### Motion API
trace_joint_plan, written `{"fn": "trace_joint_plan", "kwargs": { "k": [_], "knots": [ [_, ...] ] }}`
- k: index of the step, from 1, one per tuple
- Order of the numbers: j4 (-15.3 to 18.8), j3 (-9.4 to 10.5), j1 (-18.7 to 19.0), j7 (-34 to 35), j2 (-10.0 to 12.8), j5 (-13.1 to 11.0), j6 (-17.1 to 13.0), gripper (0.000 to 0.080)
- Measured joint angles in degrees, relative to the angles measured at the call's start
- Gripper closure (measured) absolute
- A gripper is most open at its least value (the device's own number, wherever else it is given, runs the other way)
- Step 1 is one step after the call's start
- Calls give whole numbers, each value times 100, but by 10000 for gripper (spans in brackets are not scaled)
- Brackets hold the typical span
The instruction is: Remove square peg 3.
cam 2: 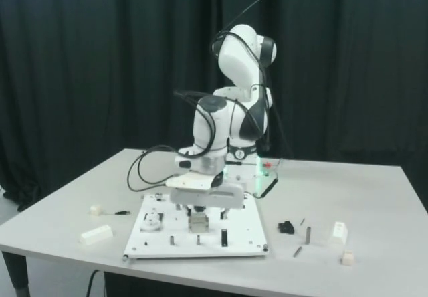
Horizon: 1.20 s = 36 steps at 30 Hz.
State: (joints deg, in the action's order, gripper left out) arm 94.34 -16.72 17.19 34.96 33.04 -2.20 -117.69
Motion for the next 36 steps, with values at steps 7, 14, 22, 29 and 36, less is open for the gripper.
{"fn": "trace_joint_plan", "kwargs": {
  "k": [7, 14, 22, 29, 36],
  "knots": [
    [0, 172, -208, -125, 171, 0, -101, 3],
    [0, 309, -365, -240, 266, 0, -201, 3],
    [0, 387, -489, -354, 321, -10, -269, 3],
    [0, 428, -564, -412, 384, -51, -359, 3],
    [0, 471, -637, -516, 456, -83, -477, 3]
  ]
}}
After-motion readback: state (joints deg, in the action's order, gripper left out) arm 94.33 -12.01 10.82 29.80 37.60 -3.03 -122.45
